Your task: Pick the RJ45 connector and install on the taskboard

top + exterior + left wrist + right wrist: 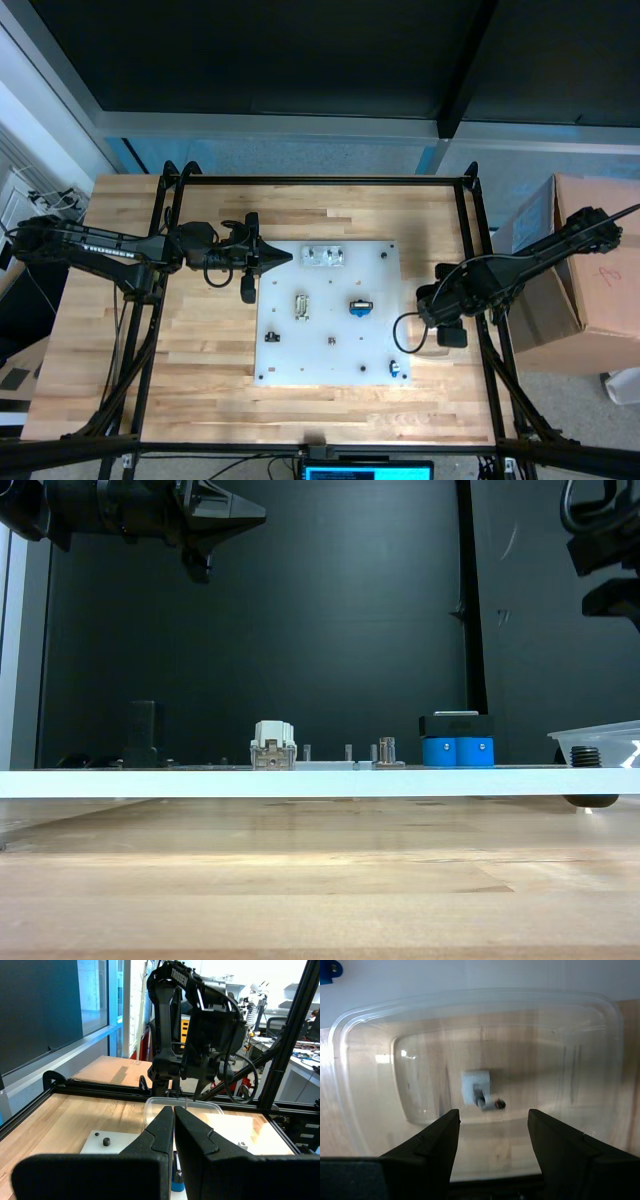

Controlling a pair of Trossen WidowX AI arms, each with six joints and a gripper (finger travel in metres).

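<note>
The right tool [493, 1116] stood wide open, its two dark fingers [436, 1144] spread well apart with nothing between them. It hung above a clear tray [600, 1060] and pointed down into it. On the tray's floor lay the RJ45 connector [479, 1088], a small pale block with a short stub at one end. It lay free, touched by neither finger and clear of any seat on the board. The tray sat on the wooden worktop [200, 360], just beside the right edge of the white taskboard [300, 360]. In the low view the tray's rim showed at the board's right end. The right arm reached in from the worktop's right edge, and a cardboard box [590, 270] stood beyond the black frame [470, 230] on that side.

The left tool [174, 1109] was closed, its fingers [152, 1137] pressed together along their length and gripping nothing. From above it lay level over the far part of the board's left edge, pointing right toward the other arm. In the low view it hung high above the board. A blue part [360, 307] stood near the middle of the board, with a white housing [301, 306] to its left, both well apart from either tool.
</note>
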